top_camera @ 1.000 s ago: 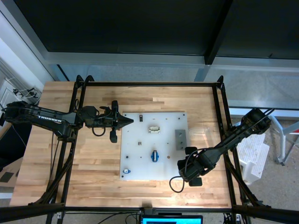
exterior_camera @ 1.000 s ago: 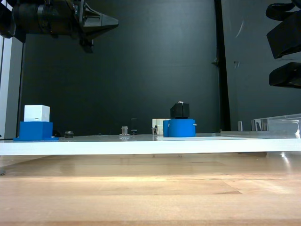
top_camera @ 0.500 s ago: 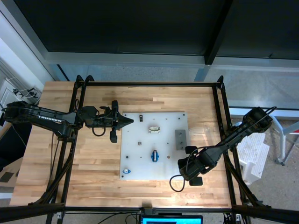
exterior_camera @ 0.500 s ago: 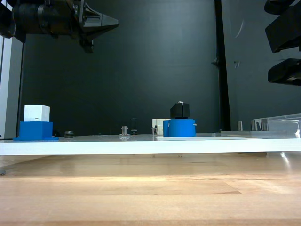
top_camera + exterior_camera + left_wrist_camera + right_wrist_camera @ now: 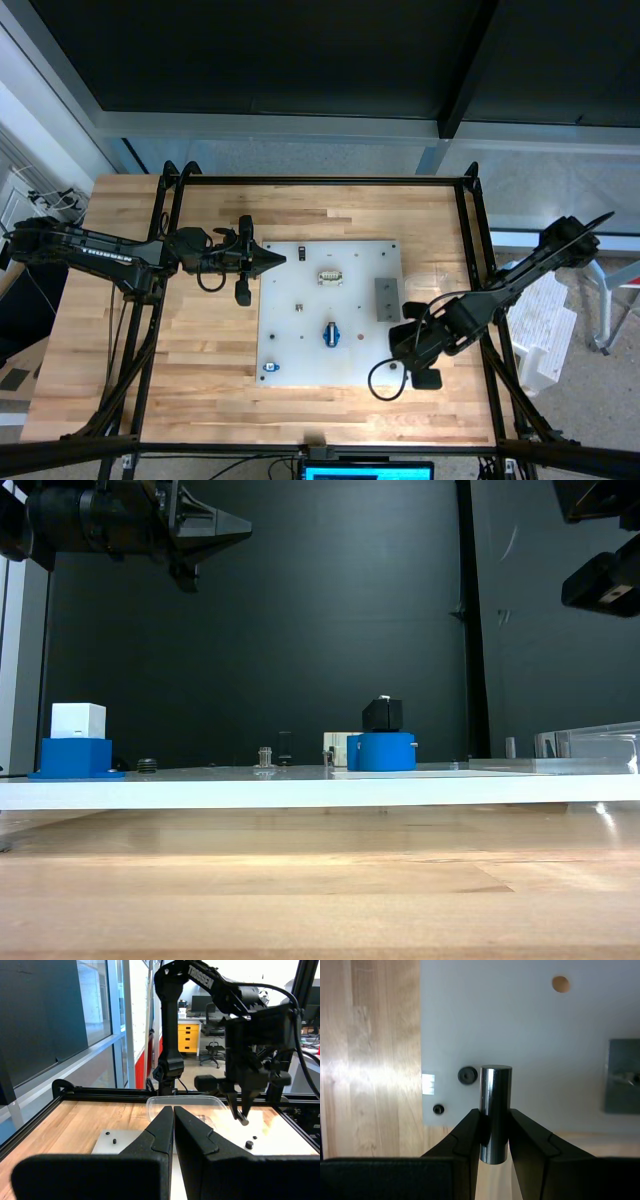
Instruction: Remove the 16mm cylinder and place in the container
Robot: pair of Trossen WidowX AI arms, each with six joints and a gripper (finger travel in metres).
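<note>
On my feed the white task board [image 5: 300, 340] lies flat on the wooden table [image 5: 200, 390], inside a black frame [image 5: 320, 181]. Stuff on the board:

- a flat grey block [image 5: 386, 298] near the right edge
- a blue round fixture [image 5: 331, 334] around the middle, with a black piece on top
- a white connector [image 5: 330, 276] toward the far side
- a blue base carrying a white cube [image 5: 268, 368] at the near-left corner

There's a tan hole [image 5: 358, 339] just right of the blue fixture. I can also make out two small black screws [image 5: 467, 1075] close to one edge of the board, one bigger than the other. A lit screen [image 5: 367, 470] pokes in at the table's near edge.
</note>
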